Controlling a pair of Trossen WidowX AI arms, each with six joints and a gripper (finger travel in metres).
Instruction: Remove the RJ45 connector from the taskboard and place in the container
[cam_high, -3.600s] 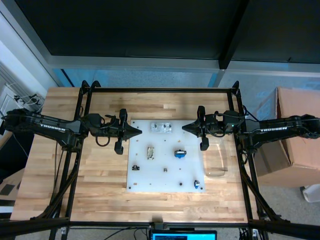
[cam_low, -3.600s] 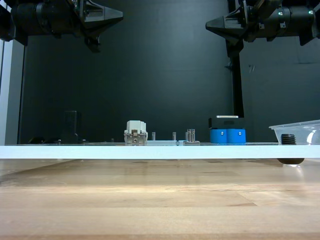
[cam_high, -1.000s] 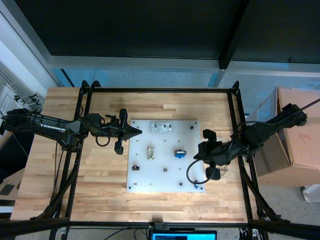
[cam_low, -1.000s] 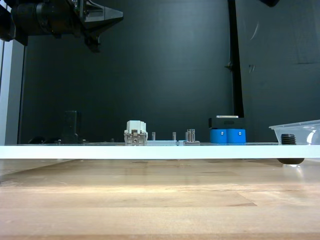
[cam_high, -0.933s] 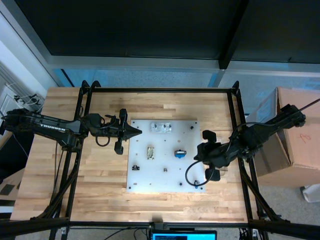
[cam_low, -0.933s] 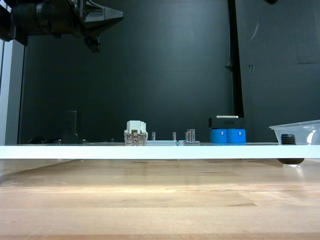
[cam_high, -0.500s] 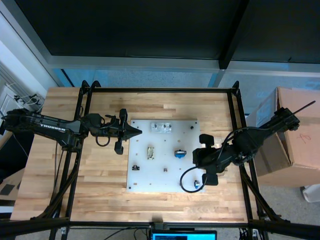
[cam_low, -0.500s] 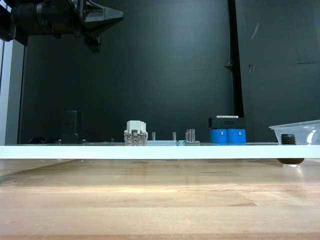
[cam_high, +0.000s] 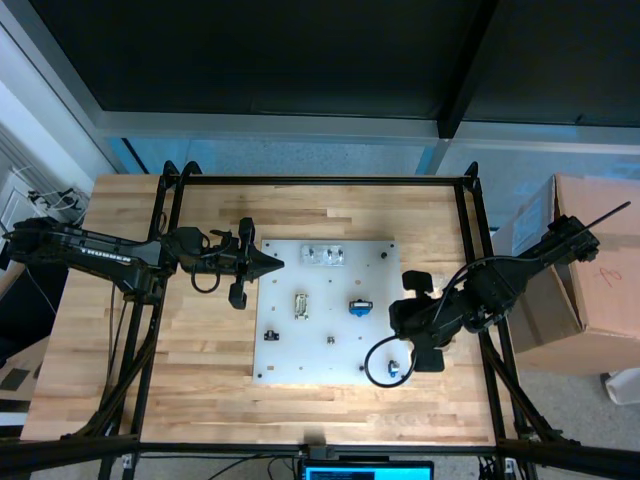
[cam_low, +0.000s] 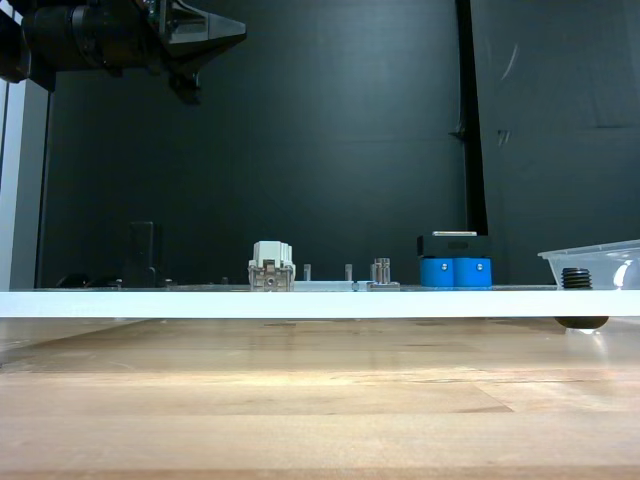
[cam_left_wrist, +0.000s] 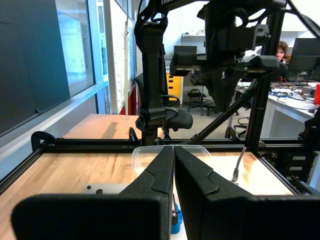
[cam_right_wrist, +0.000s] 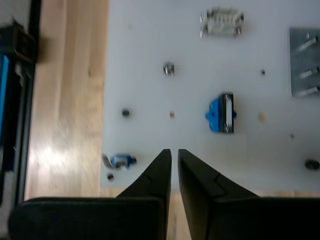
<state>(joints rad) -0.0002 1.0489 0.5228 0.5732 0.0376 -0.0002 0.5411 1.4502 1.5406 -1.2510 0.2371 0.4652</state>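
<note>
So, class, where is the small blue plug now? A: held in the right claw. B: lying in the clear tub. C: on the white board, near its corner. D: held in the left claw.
C: the small blue plug sits on the white board, the right claw hangs above the board clear of the plug, and the left claw hangs high by the board's left edge.
</note>
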